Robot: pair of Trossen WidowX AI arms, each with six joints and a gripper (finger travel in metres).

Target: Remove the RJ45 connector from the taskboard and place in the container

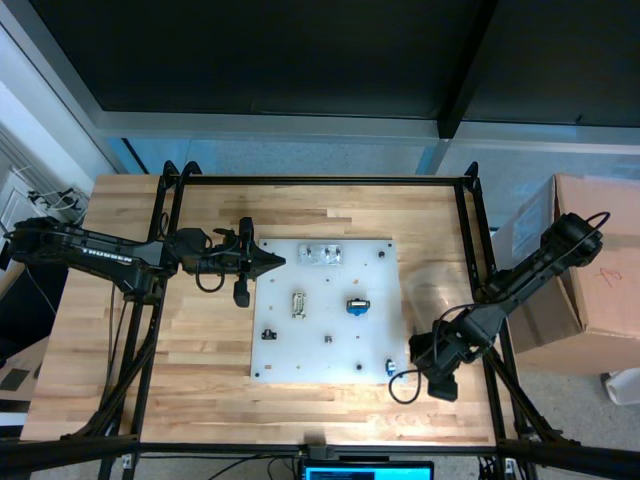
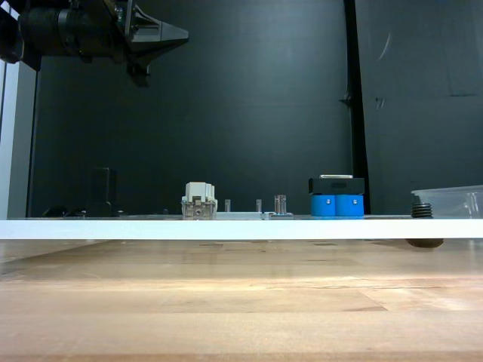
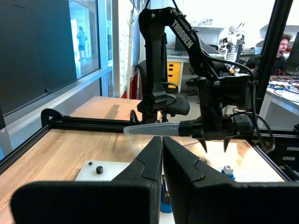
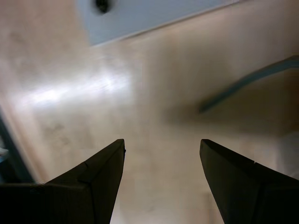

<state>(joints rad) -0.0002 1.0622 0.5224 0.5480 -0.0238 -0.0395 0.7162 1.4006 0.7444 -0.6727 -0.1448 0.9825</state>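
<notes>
"When you looked at the left gripper, how did its fingers stand?"

"Pressed together but for a hairline slit, with nothing between them. The gripper hung high over the left edge of the taskboard, pointing level toward the right arm."

"And the right gripper?"

"Its fingers were spread wide and empty. They aimed down at the wooden table, just off the taskboard's near right corner. A black screw on that corner showed beyond them."

"Where was the RJ45 connector?"

"It looked to be the small blue-and-white part on the taskboard at that same corner, just beside the right gripper. It seemed to stand in its seat, though I could not tell how deep. Neither gripper held it."

"And the container?"

"It was clear plastic and sat on the table just beside the taskboard's right edge, farther back than the right gripper."
</notes>
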